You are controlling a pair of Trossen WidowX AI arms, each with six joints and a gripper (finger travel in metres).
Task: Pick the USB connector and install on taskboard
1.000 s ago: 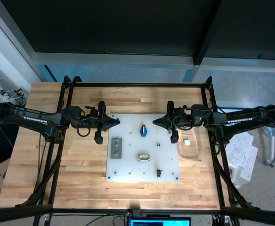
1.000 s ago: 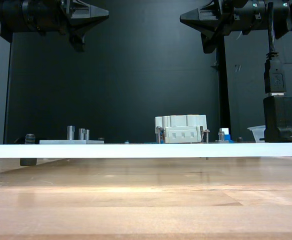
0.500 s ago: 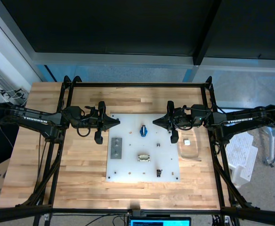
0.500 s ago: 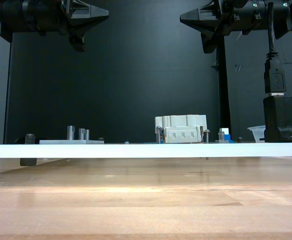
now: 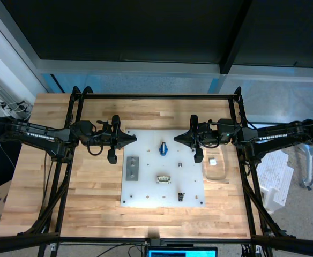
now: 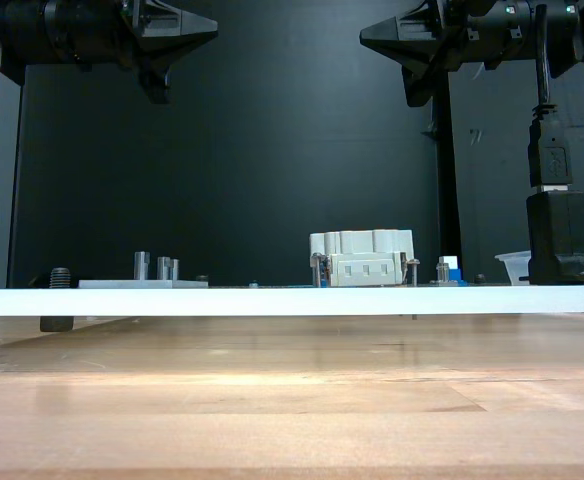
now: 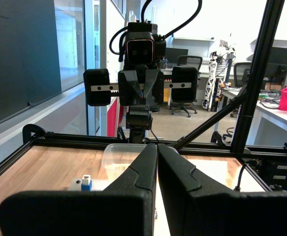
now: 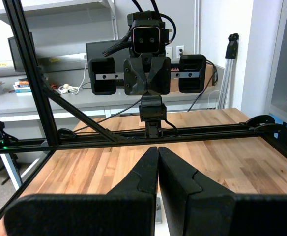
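clear tray (image 5: 224, 172), right of centre, holds a small white piece (image 5: 213, 160); the tiny dark grey usb connector (image 5: 181, 164) sits mid-frame on the white taskboard (image 5: 146, 187), with left gripper (image 5: 134, 138) and right gripper (image 5: 176, 138) closed, empty, high over its upper corners.

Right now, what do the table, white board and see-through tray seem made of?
The table looks like varnished wood, by its planks and grain. The taskboard seems matte white plastic, perhaps painted metal. The clear tray is likely thin plastic: wood shows through. The left gripper and right gripper, both shut, hang above the taskboard's far side.
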